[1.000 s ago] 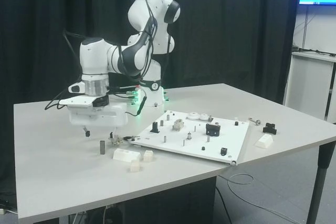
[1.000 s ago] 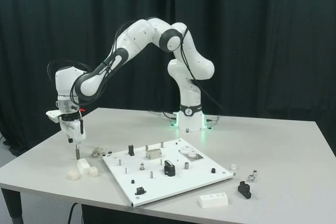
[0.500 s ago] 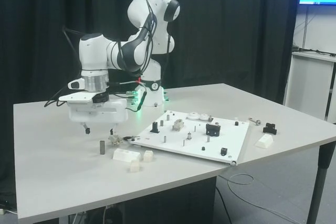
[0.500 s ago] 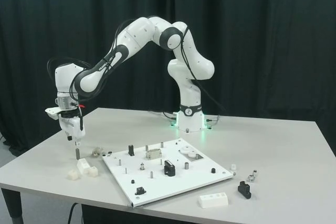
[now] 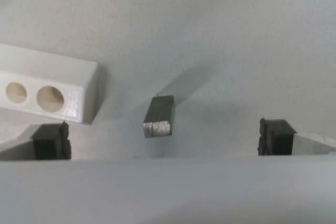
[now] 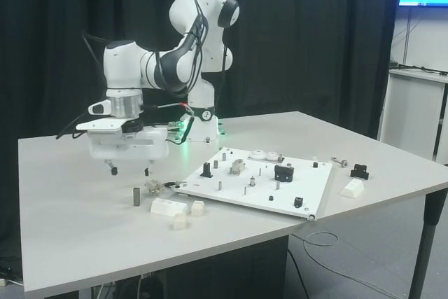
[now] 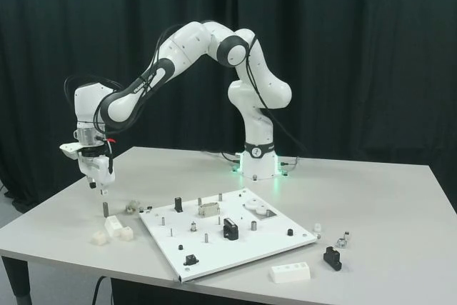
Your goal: Remove round peg 2.
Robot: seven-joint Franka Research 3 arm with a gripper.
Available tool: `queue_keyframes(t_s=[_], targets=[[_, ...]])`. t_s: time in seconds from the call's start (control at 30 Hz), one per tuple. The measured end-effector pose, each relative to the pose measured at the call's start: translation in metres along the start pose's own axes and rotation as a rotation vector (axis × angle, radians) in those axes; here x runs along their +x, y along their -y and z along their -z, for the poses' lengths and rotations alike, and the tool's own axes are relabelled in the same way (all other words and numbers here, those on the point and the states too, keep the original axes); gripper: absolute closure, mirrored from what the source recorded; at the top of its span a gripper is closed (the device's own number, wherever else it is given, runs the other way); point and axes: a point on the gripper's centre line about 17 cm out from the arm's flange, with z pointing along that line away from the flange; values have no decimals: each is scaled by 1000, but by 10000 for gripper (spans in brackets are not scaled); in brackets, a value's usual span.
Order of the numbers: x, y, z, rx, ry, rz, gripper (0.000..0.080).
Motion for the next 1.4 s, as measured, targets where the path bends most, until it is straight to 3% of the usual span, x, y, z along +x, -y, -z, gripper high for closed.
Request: queue_keyframes(t_s=[1.13, 1.4], targets=[[2, 7, 38, 38, -48, 90, 3], [5, 8, 49, 35, -59, 124, 3]])
